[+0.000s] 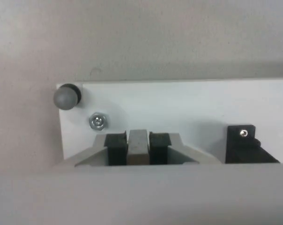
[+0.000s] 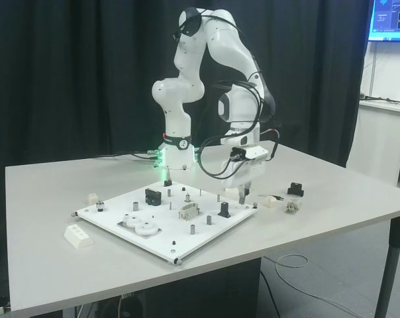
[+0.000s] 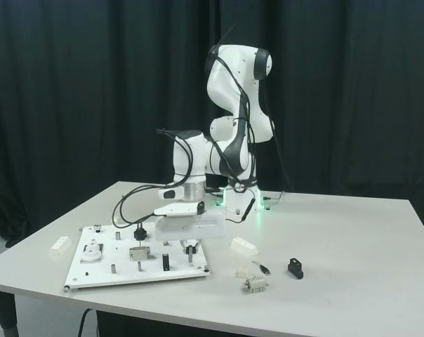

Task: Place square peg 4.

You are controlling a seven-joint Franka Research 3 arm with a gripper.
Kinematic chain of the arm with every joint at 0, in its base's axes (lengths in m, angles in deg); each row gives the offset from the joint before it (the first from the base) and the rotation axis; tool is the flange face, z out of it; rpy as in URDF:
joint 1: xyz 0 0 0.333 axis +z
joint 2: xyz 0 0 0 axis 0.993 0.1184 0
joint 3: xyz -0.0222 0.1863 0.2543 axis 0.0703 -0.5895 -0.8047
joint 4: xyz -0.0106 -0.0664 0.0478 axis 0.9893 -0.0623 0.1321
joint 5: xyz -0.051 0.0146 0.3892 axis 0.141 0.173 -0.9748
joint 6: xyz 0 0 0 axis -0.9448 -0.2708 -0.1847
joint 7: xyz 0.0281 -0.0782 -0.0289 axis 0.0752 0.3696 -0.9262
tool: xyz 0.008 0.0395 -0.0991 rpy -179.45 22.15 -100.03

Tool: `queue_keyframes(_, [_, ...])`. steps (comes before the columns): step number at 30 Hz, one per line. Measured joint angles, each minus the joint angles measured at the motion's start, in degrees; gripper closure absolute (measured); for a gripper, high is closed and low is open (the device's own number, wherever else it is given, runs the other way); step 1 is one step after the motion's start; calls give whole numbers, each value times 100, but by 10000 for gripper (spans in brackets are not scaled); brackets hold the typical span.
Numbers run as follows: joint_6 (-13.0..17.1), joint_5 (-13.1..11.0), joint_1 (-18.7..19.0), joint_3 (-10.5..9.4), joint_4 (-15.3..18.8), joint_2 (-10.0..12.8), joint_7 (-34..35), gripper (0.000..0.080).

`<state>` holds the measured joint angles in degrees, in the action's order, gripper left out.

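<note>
In the wrist view my gripper (image 1: 137,155) is shut on a grey square peg (image 1: 137,140), held upright between the black pads (image 1: 115,146). Below it lies the white board (image 1: 188,105), near the corner with a round grey foot (image 1: 66,96) and a steel nut (image 1: 98,121). In the first room view the gripper (image 2: 244,193) hangs low over the board's (image 2: 210,233) corner nearest the loose parts. The second room view shows the gripper (image 3: 189,247) just above the board (image 3: 128,272). The peg's lower end is hidden by the fingers.
A black fixture (image 1: 244,143) stands on the board beside the gripper. The board carries white gears (image 2: 137,225) and several small posts. On the table lie a white block (image 2: 77,236), a black part (image 2: 295,190), a connector (image 2: 293,208) and a white piece (image 3: 243,246).
</note>
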<state>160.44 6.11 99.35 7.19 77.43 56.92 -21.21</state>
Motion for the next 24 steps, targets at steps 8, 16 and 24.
queue_keyframes(8, [-189, 59, 0, 32, -82, -80, 0, 705])
queue_keyframes(16, [-304, 65, 0, 63, -161, -83, 0, 705])
queue_keyframes(24, [-349, 66, 0, 65, -191, -83, 0, 705])
